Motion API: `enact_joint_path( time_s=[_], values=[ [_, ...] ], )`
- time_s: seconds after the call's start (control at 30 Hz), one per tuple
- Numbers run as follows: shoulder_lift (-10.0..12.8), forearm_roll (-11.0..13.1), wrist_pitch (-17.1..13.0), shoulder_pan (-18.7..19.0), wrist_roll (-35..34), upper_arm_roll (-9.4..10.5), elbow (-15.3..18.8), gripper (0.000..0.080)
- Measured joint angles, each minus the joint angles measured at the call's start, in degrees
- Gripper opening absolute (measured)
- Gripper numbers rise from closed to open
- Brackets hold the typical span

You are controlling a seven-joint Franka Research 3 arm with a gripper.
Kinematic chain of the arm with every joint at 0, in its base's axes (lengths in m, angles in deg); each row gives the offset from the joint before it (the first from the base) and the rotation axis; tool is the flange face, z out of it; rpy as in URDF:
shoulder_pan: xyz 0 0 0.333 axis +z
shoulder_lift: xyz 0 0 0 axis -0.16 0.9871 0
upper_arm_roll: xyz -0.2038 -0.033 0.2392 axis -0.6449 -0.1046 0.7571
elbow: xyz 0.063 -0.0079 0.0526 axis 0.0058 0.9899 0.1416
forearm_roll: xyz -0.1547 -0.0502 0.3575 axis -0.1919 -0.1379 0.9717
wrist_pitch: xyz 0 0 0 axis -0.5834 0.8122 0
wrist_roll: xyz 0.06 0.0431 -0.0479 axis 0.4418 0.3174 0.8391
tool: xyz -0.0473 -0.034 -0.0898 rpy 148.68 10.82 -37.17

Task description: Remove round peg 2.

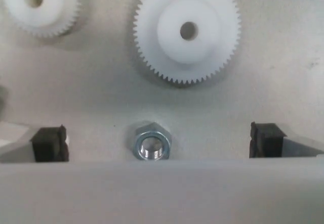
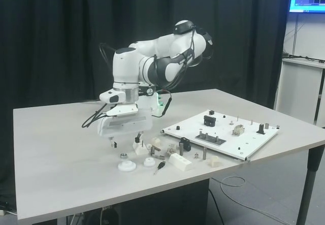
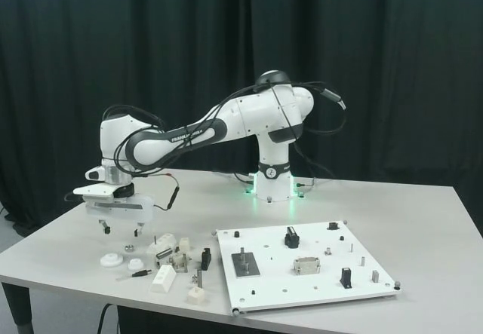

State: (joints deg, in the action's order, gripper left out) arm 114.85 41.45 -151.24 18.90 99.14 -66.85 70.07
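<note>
Gripper (image 3: 121, 230) spread wide, pinching nothing, hovering above the loose parts. Metal nut (image 1: 153, 146) lies on the table below the gap between its 2 fingertips (image 1: 49, 143). 2 white gears (image 3: 112, 259) at 6 o'clock of the nut. White board (image 3: 272, 292) at 3 o'clock carries upright pegs (image 3: 361, 259); can't tell which is round peg 2.
</note>
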Motion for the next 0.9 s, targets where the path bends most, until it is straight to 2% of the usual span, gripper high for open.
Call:
enact_joint_path(
  time_s=[0.33,0.9],
  values=[
    [0.04,-0.38,1.61,0.14,-1.02,-1.24,-1.04,0.08],
    [0.04,-0.56,1.78,0.14,-4.25,-1.46,-2.48,0.08]
  ],
)
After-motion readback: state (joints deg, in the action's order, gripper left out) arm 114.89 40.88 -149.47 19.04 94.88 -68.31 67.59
